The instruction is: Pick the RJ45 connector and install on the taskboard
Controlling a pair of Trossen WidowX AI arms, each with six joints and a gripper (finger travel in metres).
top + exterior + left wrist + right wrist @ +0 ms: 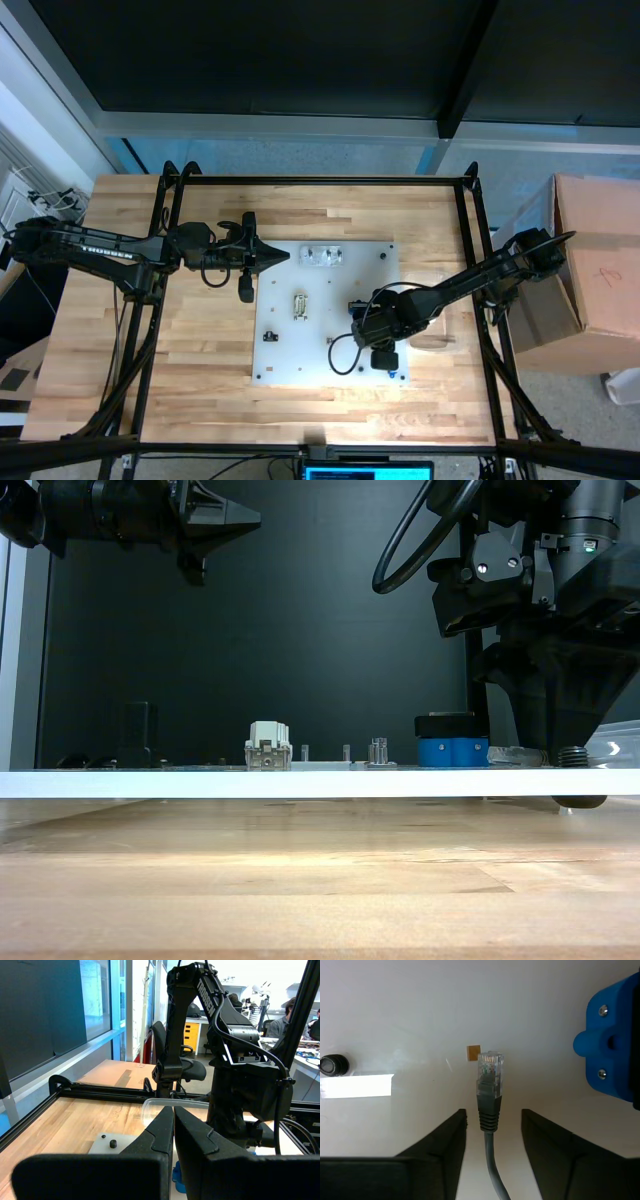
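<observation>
RJ45 connector (490, 1077): clear plug, grey boot and cable, lying free and flat on white taskboard (420, 1010), not in a seat. Sits between spread fingers of right gripper (493, 1112), touching neither. Left gripper (280, 256), closed, hangs well apart, above taskboard's left edge.

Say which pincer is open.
The right pincer, low over the board, astride the loose RJ45 connector; the left pincer, raised above its left edge, is shut.
</observation>
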